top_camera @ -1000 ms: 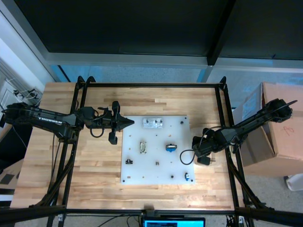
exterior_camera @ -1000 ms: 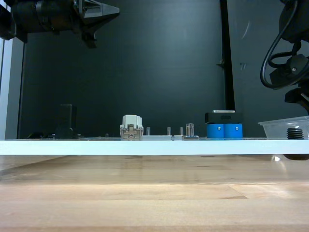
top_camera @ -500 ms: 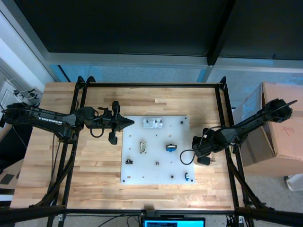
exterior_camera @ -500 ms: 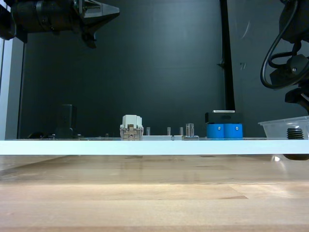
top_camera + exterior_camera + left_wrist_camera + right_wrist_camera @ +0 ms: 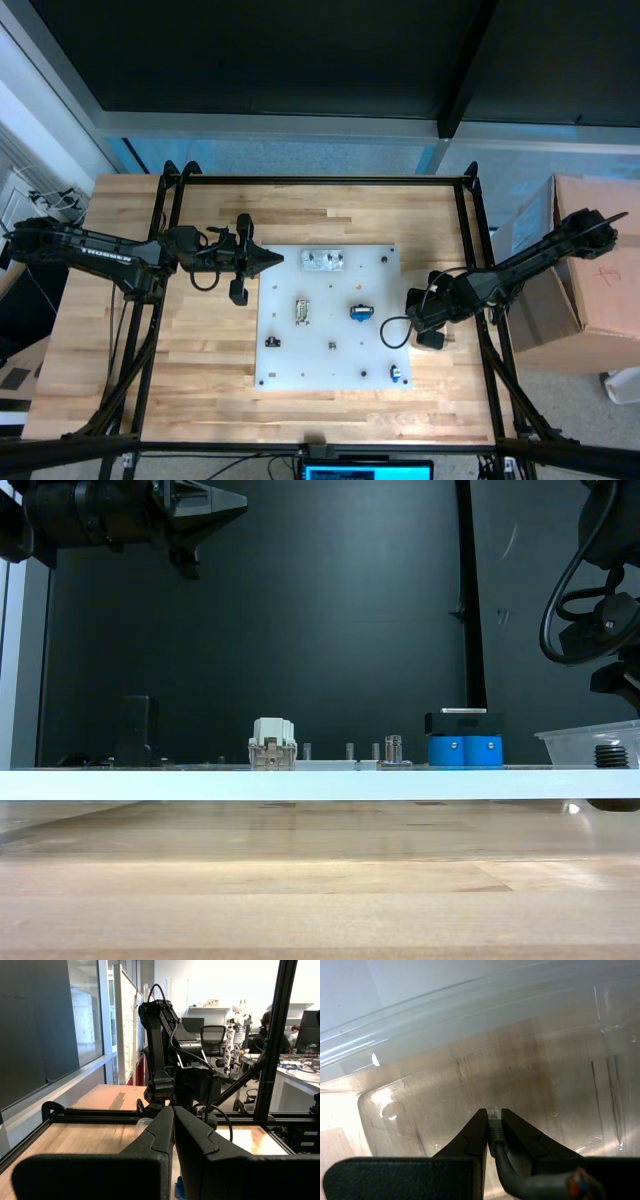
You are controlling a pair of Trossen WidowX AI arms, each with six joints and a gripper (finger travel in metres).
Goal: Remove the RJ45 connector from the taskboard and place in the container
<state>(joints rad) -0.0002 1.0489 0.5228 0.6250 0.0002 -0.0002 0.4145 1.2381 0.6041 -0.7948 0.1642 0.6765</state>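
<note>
Over the right edge of the table, just off the board:

1. Right gripper. Black fingers pinch the small clear-tipped RJ45 connector with its grey boot and grey cable. The connector is held, clear of its seat, and hangs nose-down inside the walls of the clear plastic container. Whether its tip touches the container floor cannot be told.

2. Left gripper. Black fingers are pressed together with nothing between them. It is raised well above the table, over the far-left edge of the flat white rectangular taskboard.

3. Taskboard fittings in their seats: a beige latched connector block and a pair of blue round-faced mounts with a black cap.

4. Task status, as judged. The removal looks done, since the connector is off the board and already over the container. What is left is to open the right fingers so the connector and its cable drop inside, then to lift that arm clear.
</note>
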